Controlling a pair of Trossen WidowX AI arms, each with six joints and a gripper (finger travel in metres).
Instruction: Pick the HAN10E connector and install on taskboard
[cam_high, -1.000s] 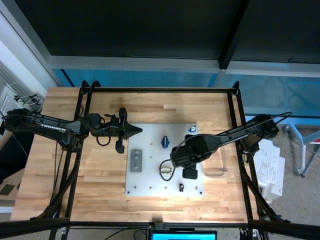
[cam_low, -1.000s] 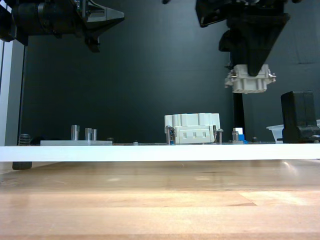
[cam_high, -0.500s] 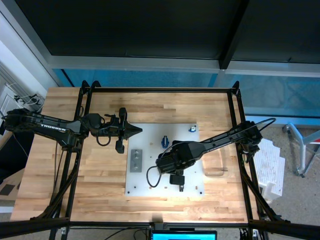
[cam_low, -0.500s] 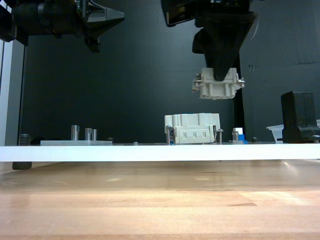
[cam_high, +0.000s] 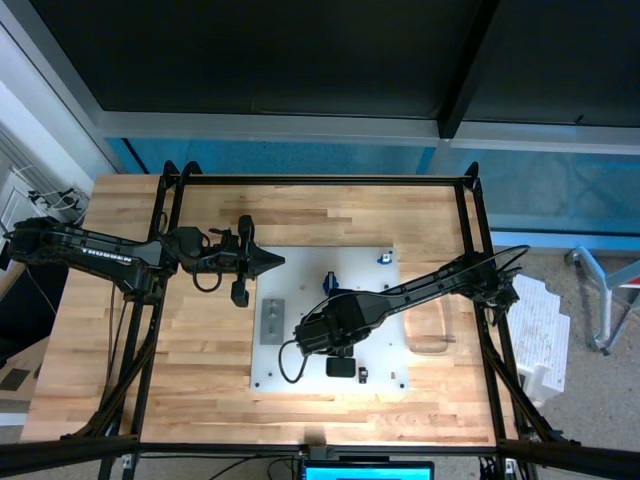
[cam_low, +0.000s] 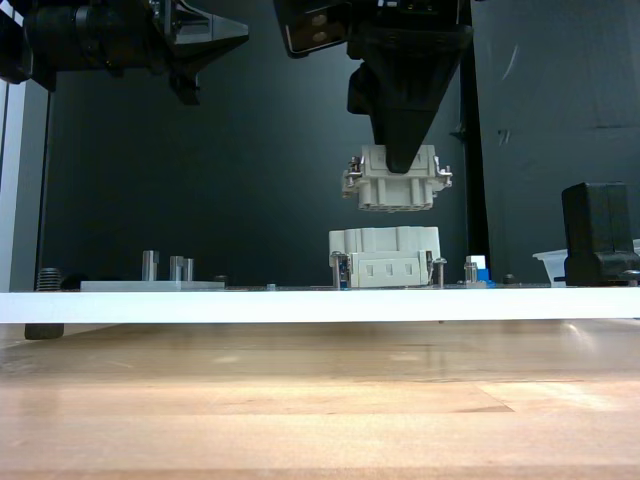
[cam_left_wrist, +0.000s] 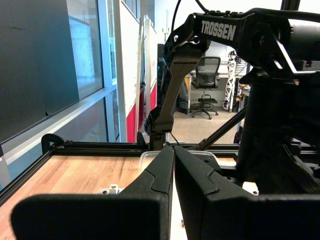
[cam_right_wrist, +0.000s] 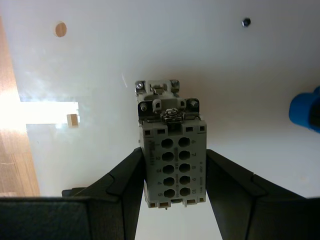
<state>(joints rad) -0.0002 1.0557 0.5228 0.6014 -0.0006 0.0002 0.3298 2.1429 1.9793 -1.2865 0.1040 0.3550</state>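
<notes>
The HAN10E connector (cam_right_wrist: 172, 162) is a small pale grey-beige block. Its face carries two columns of five round dark pin holes with tiny numbers beside them, and a metal screw and small flange tabs sit at one end. In the low view the HAN10E connector (cam_low: 396, 183) hangs in the air, held level directly over a matching beige housing (cam_low: 385, 258) that is fixed on the taskboard (cam_low: 250, 305). A clear gap separates the two. The right wrist view shows part of that housing (cam_right_wrist: 157, 89) past the connector's end. The right gripper (cam_low: 402, 165) points straight down and is clamped on the connector, with its black fingers (cam_right_wrist: 125, 180) pressed against the two long sides. The right arm (cam_high: 440, 280) reaches in from the right edge of the table (cam_high: 180, 390), slanting across the taskboard (cam_high: 300, 372) to its middle. There the right gripper (cam_high: 335, 335) sits between the grey metal block (cam_high: 272, 320) and the blue part (cam_high: 330, 283). The left arm (cam_high: 90, 250) lies stretched level and high above the table. The left gripper (cam_high: 272, 260) aims rightward near the board's far left corner, well apart from the connector. Its fingers are closed together on nothing, with only a thin seam between them in the left wrist view of the left gripper (cam_left_wrist: 173, 165).
</notes>
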